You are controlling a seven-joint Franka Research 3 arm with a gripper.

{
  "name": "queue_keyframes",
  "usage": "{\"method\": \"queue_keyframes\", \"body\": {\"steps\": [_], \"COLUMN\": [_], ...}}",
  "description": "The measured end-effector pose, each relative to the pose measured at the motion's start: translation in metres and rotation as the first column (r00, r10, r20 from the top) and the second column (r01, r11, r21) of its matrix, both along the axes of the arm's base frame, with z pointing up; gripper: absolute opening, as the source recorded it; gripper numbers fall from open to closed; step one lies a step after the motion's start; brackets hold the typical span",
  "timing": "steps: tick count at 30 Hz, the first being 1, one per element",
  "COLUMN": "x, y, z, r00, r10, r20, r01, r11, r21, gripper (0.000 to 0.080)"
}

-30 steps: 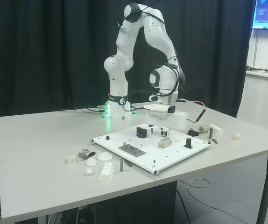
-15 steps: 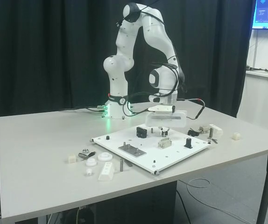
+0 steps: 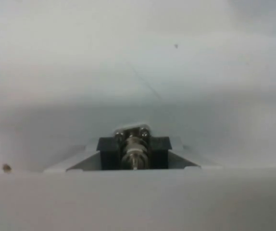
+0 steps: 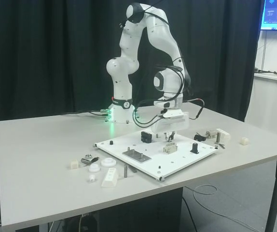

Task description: Remove BNC.

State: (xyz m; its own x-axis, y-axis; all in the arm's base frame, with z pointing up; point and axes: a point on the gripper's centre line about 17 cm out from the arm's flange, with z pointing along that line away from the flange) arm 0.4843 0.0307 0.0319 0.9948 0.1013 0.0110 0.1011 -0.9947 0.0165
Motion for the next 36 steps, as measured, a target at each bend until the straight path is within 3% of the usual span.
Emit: {"method": "queue_keyframes", "body": {"steps": [6, 14, 23, 29, 32, 36], "x": [-0.0004, -0.0007, -0.0016, -0.0018, -0.0018, -0.0018], "y": [0.0, -0.0003, -0.0004, -0.0004, -0.0004, -0.0003], "z": [0.0002, 0.0002, 0.0005, 0.0006, 0.0005, 0.0006], "r00": [0.985, 0.93, 0.831, 0.746, 0.719, 0.703], "r10": [0.175, 0.366, 0.556, 0.666, 0.694, 0.711], "r20": [-0.007, -0.011, -0.017, -0.017, -0.015, -0.015], "r01": [-0.175, -0.366, -0.555, -0.666, -0.694, -0.71], "r11": [0.985, 0.931, 0.831, 0.746, 0.72, 0.703], "r21": [0.003, 0.009, 0.017, 0.023, 0.025, 0.028], "gripper": [0.0121, 0.0121, 0.0121, 0.0121, 0.0121, 0.0121]}}
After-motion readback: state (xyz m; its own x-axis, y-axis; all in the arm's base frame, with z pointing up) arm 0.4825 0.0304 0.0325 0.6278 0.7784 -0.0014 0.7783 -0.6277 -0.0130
